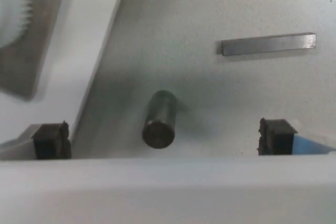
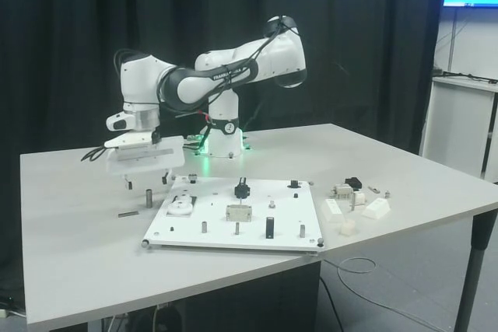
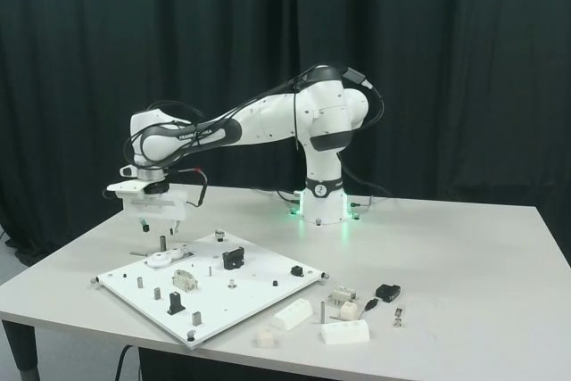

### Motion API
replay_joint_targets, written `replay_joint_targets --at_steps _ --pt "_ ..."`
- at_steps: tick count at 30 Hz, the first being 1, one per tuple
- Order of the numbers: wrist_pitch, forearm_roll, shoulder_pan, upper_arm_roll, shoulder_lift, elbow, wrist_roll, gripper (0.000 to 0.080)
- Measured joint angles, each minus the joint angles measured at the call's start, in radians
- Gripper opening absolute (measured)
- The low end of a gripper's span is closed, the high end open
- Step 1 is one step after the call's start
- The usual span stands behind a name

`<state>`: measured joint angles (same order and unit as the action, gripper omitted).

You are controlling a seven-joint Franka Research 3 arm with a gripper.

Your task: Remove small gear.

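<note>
In both room views we see a black curtain filling the background and a wide grey table (image 2: 70, 215) across the lower half of the frame. At left centre of the first room view our white robot arm (image 2: 226, 68) reaches leftward, its gripper (image 2: 145, 178) hanging over the tabletop with both black fingertips (image 1: 51, 140) spread wide apart, pinching nothing. Directly between them one short grey metal cylinder (image 1: 159, 119) stands upright on the table, and one flat grey metal bar (image 1: 268, 44) lies near it. Just right of these, the small white toothed plastic gear (image 2: 181, 207) sits on the left part of the square white assembly board (image 2: 257, 235); we count one gear. At far right, white blocks (image 2: 376, 209) lie loose
</note>
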<state>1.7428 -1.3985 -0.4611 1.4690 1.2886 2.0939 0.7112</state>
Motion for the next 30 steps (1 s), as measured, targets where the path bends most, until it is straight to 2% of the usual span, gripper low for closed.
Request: replay_joint_targets --at_steps 16,30 --pt "-0.043 0.003 -0.012 0.035 0.000 -0.003 -0.021 0.0800" --pt "-0.046 0.005 -0.023 0.047 0.000 -0.003 -0.071 0.0800"
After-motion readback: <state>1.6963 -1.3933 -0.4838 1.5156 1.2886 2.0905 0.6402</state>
